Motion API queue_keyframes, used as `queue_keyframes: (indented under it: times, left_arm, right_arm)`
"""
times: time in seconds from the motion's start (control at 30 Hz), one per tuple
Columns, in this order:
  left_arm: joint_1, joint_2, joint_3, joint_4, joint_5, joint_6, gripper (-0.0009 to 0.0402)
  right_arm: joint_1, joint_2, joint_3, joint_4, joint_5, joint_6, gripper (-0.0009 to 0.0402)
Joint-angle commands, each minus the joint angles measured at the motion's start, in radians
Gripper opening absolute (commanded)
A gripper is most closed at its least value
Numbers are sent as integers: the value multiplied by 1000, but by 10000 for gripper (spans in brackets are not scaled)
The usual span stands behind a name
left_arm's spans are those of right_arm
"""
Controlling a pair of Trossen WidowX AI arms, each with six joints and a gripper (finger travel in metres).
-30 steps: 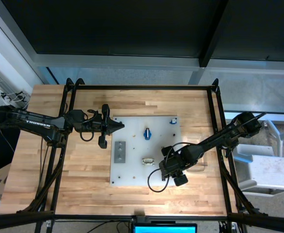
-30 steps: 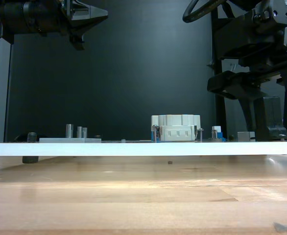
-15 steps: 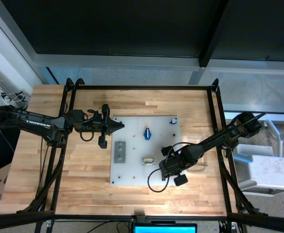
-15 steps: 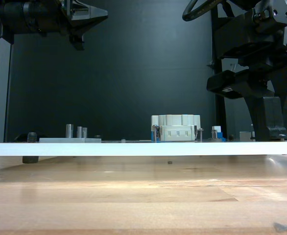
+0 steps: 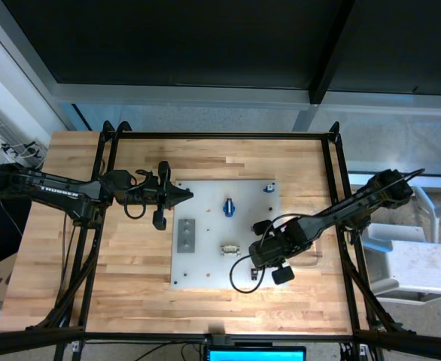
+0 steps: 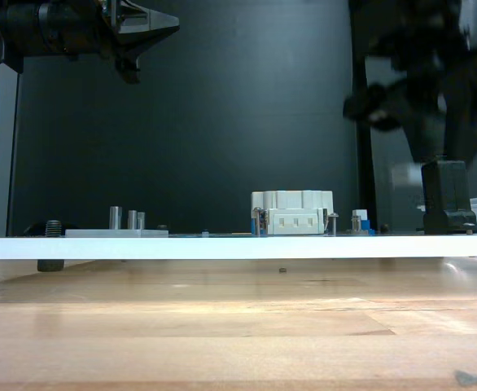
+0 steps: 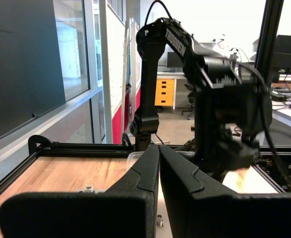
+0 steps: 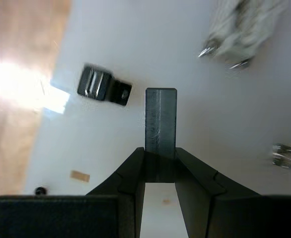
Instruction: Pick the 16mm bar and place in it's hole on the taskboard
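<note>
16mm bar (image 8: 161,119) is gripped at one end between the fingers of the right pincer (image 8: 160,159), which are closed on its sides. Its free end points at the white taskboard (image 8: 135,59), near a small black part (image 8: 104,85) and a grey connector (image 8: 240,32). Whether the bar's end touches the board cannot be told. Seen from above, the right pincer (image 5: 264,254) is over the board's right side, just beside the connector (image 5: 230,250). The left pincer (image 5: 184,195) hangs high over the board's far left edge with its fingers (image 7: 150,166) pressed together and holding nothing. The board lies on the wooden bench (image 5: 123,289).
</note>
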Motion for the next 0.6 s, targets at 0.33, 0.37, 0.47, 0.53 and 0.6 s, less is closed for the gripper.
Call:
queue_keyframes:
  times: [0.33, 0.37, 0.47, 0.53, 0.6]
  left_arm:
    - [0, 0, 0, 0, 0, 0, 0]
    - [0, 0, 0, 0, 0, 0, 0]
    - [0, 0, 1, 1, 0, 0, 0]
    - [0, 0, 1, 0, 0, 0, 0]
    - [0, 0, 2, 1, 0, 0, 0]
  right_arm:
    - [-121, -20, 322, -243, -6, 18, -1]
    - [-133, -20, 344, -252, -6, 18, 0]
    - [-174, -20, 409, -278, -25, 17, 0]
    - [-205, -20, 443, -285, -58, 18, 0]
    - [-231, -20, 475, -294, -58, 16, 0]
